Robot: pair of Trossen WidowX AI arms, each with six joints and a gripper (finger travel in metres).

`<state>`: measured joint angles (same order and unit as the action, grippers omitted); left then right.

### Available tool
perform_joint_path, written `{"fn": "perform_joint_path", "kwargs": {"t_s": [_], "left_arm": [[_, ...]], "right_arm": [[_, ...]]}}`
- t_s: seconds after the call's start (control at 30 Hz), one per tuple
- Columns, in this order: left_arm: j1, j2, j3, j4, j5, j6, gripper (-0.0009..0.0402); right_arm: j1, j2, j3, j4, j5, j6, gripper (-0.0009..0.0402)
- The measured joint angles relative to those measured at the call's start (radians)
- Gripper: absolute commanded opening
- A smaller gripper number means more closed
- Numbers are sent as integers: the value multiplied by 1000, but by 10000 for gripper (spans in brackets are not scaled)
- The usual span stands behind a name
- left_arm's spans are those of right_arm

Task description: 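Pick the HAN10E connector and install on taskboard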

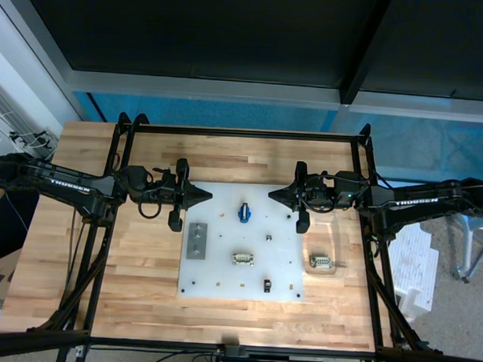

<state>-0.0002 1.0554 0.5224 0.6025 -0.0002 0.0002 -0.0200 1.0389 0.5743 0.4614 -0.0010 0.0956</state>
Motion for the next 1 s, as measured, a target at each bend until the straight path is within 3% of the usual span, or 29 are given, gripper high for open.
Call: {"fn": "perform_joint_path", "kwargs": {"t_s": [0.17,0.57,1.0], "left_arm": [[0,0,0,0,0,0,1],[0,0,0,0,0,0,1],[0,0,0,0,0,0,1]], "right_arm": [[1,0,0,33,-18,-21,0],[1,0,1,8,-9,-4,0],[13,0,128,-426,0,19,0]]}}
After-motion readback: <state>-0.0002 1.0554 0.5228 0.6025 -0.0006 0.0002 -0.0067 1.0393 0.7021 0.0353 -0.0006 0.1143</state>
